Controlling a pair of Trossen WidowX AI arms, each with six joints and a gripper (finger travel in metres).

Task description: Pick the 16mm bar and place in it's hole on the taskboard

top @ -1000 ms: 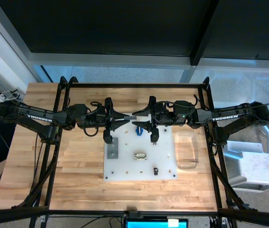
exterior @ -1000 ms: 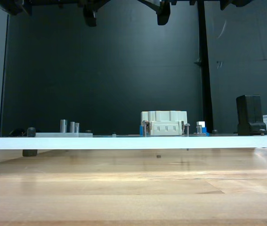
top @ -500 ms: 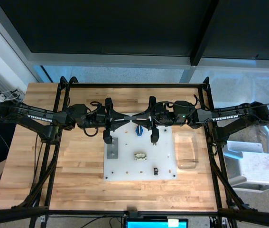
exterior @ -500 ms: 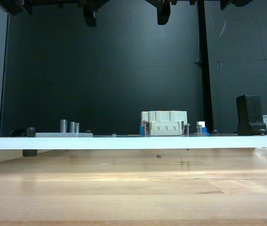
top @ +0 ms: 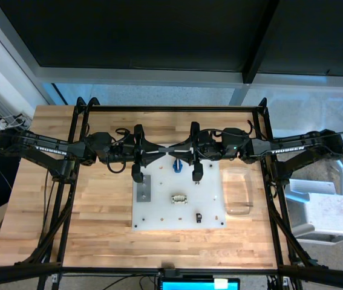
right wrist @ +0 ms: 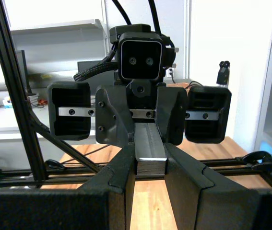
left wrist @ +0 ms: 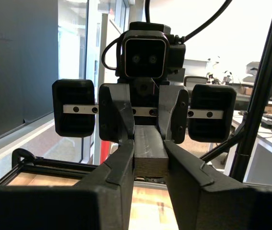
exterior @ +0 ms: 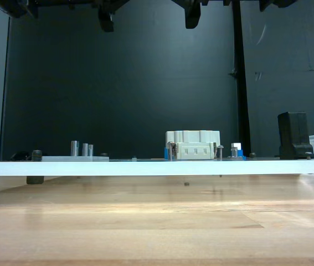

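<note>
16mm bar (left wrist: 150,155) level above taskboard (top: 159,214) | left claw (top: 160,150) clenched on one end | right claw (top: 181,148) clenched on other

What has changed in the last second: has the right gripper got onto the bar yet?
The right gripper closed onto the free end of the 16mm bar. A second ago its fingers were spread open around it. Both grippers now hold the bar. Unchanged: the left gripper keeps its grip, and the bar stays level in the air over the far edge of the taskboard.
</note>
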